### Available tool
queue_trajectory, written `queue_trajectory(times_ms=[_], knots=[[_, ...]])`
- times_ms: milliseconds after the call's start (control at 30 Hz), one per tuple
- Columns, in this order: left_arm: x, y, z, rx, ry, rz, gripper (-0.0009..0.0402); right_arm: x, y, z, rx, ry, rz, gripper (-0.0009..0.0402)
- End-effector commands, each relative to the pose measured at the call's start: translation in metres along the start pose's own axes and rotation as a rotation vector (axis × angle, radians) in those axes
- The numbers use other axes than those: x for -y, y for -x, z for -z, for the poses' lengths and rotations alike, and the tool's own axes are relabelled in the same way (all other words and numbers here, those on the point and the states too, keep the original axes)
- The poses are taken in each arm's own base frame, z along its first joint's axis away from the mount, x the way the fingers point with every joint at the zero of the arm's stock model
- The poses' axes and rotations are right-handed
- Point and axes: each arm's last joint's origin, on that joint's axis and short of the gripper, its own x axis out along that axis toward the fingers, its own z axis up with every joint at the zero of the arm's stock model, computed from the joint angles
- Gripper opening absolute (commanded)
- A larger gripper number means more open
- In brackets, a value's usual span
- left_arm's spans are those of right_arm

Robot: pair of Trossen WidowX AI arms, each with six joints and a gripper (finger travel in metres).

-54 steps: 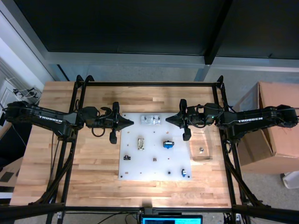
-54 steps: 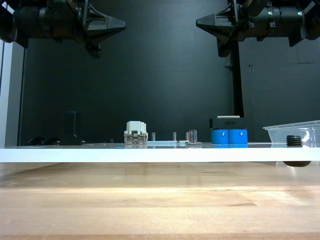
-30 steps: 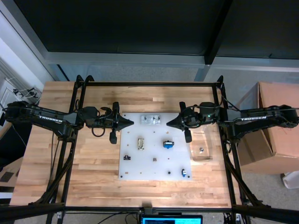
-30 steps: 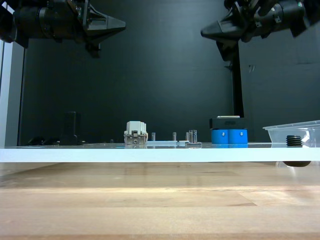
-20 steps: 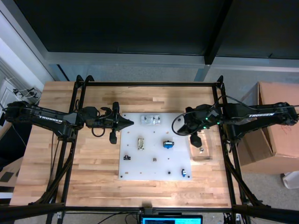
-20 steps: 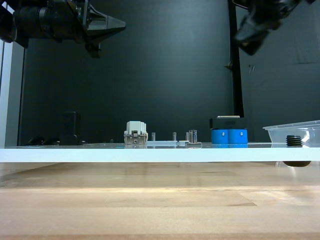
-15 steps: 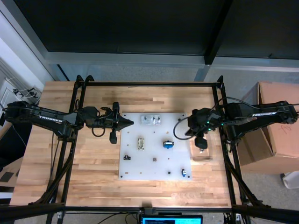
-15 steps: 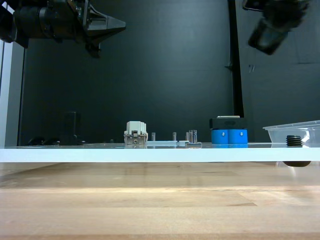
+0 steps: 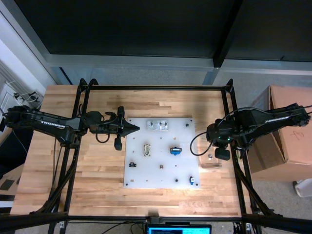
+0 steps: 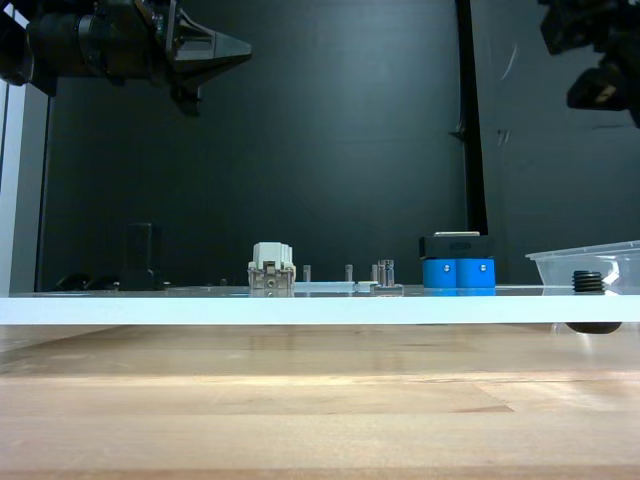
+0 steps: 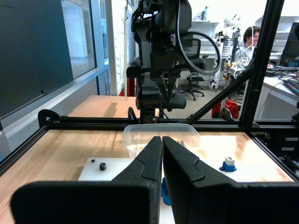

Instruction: Pick the M12 nut and place it on its threads and fasten

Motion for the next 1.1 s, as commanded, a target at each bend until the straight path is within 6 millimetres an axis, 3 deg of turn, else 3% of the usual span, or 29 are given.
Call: queue_trajectory(times_ms=[33, 400, 600, 867, 1100], knots=[[0.000, 0.000, 0.000, 0.000, 0.000, 0.000, 0.0000, -0.002, -0.005, 0.002, -0.074, 0.022, 0.031, 0.0000], [0.000, 0.000, 0.000, 0.000, 0.000, 0.000, 0.0000, -0.014, -0.014, 0.004, -0.137, 0.223, 0.044, 0.0016], [0.000, 0.000, 0.000, 0.000, 0.000, 0.000, 0.0000, -0.017, -0.023, 0.001, -0.168, 0.302, 0.085, 0.0087], [0.000, 0.000, 0.000, 0.000, 0.000, 0.000, 0.0000, -0.019, -0.050, 0.000, -0.159, 0.319, 0.079, 0.0188], [0.000, 0.000, 0.000, 0.000, 0.000, 0.000, 0.0000, -0.021, -0.071, 0.009, -0.168, 0.298, 0.078, 0.0223]])
